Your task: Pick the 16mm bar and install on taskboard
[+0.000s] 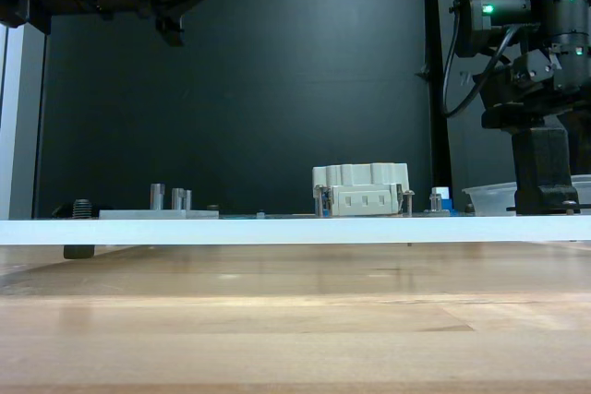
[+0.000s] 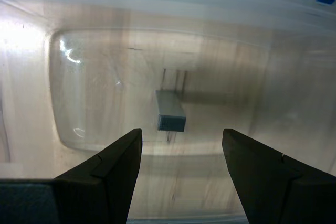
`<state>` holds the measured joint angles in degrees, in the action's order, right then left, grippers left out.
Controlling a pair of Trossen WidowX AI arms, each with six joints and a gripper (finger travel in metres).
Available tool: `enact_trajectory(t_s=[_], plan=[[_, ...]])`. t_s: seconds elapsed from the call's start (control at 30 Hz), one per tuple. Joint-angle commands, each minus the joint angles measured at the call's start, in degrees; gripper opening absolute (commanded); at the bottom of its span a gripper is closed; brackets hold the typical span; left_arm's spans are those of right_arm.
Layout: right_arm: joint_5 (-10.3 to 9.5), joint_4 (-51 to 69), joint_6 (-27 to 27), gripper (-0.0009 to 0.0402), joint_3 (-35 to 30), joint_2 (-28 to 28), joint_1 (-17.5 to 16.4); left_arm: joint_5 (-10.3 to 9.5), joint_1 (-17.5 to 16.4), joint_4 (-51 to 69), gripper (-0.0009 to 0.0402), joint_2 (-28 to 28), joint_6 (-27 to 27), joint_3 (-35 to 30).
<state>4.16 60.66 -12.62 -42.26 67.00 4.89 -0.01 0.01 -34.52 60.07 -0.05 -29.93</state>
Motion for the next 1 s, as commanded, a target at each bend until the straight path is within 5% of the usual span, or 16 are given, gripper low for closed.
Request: enact_trajectory(t_s=[0.03, 1.0], plan=[[-0.72, -0.2, -0.3, 0.0213, 0.1, 0.3, 0.0, 0.0, 0.0, 0.0, 0.0, 0.0, 0.0, 0.0], [-0.7, -3.4, -3.5, 0.0212, 1.6, 3.9, 2.7, 0.0, 0.0, 0.0, 0.0, 0.0, 0.0, 0.0]])
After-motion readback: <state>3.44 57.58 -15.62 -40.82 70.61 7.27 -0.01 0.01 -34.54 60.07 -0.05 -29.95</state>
